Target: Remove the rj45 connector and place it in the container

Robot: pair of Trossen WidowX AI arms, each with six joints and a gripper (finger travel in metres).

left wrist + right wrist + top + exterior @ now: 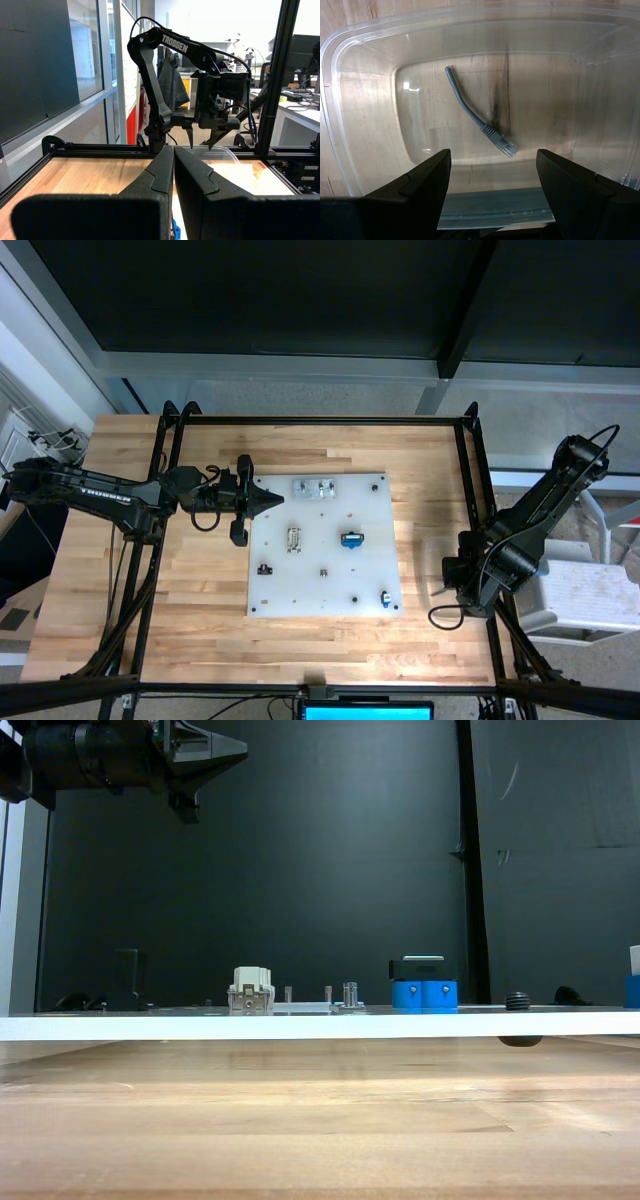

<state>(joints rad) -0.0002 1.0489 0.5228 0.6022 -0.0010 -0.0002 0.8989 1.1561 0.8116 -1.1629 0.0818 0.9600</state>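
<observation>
The rj45 connector (502, 142) lies in the container (350, 100). The right gripper (492, 155) hangs wide open above it. The left gripper (274, 499), pinched shut, floats at the white board's (370, 580) 10 o'clock.

Looking down from the near edge at the white board (300, 590); skimming it level from table height. Sighting along left gripper (173, 152) toward 3 o'clock, catching right gripper (201, 145); staring close down into the container (365, 75).

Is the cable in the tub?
Yes, the cable lies in the tub under the open right tool; left tool hangs shut over the board.
</observation>
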